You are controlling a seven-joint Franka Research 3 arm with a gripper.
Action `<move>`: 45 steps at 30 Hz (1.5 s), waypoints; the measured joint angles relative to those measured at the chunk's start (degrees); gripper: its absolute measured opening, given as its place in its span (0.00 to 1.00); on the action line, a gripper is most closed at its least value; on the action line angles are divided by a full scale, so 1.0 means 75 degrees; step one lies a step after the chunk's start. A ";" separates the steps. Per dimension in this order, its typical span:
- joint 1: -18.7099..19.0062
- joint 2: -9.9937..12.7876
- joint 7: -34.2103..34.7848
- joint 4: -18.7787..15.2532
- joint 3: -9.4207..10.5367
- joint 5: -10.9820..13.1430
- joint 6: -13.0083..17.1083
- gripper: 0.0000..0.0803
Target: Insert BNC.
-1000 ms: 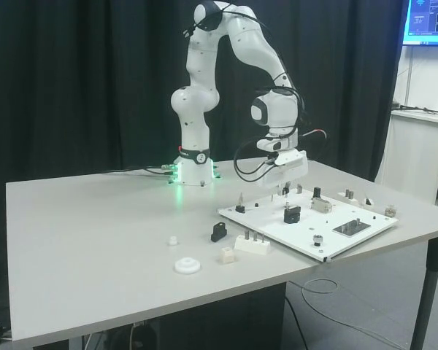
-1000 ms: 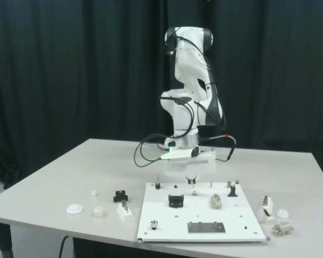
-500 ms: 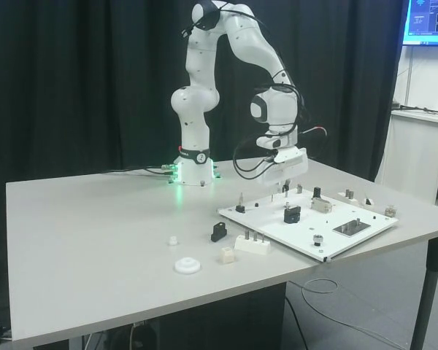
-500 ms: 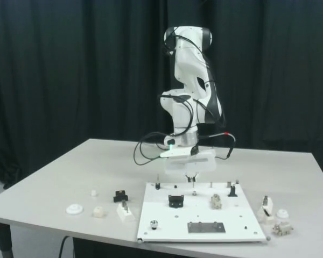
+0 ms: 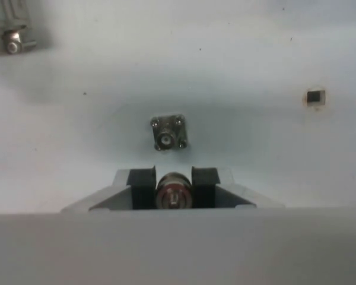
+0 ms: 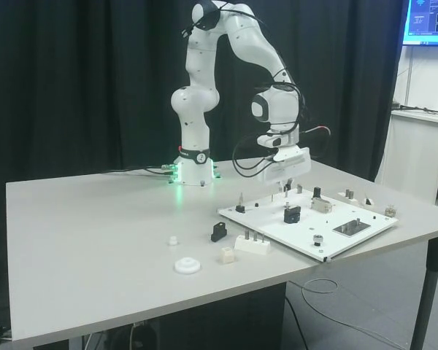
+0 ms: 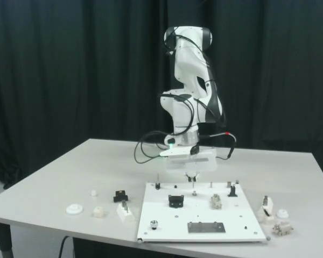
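In the wrist view my gripper (image 5: 174,189) is shut on the BNC plug (image 5: 174,193), a grey metal cylinder held between two black fingers (image 5: 141,187). The BNC socket (image 5: 168,133), a small square metal flange with a round port, sits on the white board (image 5: 255,142) a short way ahead of the plug and a little to its side. In the room views the gripper (image 6: 285,188) (image 7: 191,176) hangs just above the far part of the board (image 6: 270,222), apart from it.
The board also carries a black block (image 6: 290,214), a grey plate (image 6: 350,227) and small posts. Beside it on the grey table (image 6: 95,219) lie a black clip (image 6: 217,232), a white block with pins (image 6: 252,243), a white cube (image 6: 227,254) and a white disc (image 6: 186,266).
The hand has risen slightly above the board with the plug still held. The parts on the table and the board have not moved.
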 joint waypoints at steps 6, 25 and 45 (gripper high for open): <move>0.0009 0.0031 0.0156 0.0002 0.0010 0.0000 0.0119 0.15; 0.0241 0.0430 0.0202 -0.0003 0.0059 -0.0001 0.0665 0.15; 0.0332 0.0473 0.0202 -0.0060 0.0069 -0.0155 0.0681 0.15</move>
